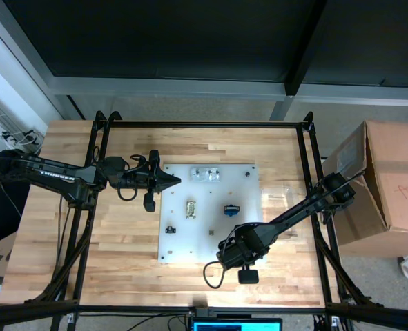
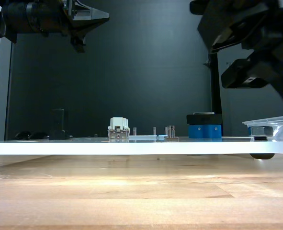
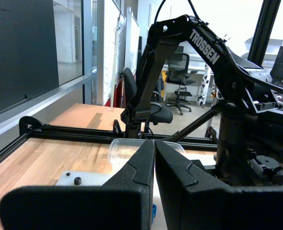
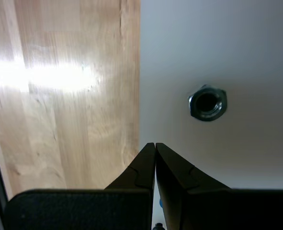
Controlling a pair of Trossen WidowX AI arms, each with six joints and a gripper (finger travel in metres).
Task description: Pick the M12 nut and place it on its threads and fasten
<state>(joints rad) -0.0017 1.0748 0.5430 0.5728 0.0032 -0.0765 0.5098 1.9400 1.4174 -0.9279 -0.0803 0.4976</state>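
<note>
The left gripper (image 1: 175,181) hangs high over the left edge of the board (image 1: 190,238), fingers pressed together, empty. The right gripper (image 4: 155,146), also clenched on nothing, is just beside the M12 nut (image 4: 207,102). The nut seems seated on its stud (image 2: 260,138); from above, the arm hides it.

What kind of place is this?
Probably a robotics lab: office chairs, a framed wooden table, a task board. Left gripper hovers shut at the board's left edge; right gripper, shut, empty, above the nut on its stud.
</note>
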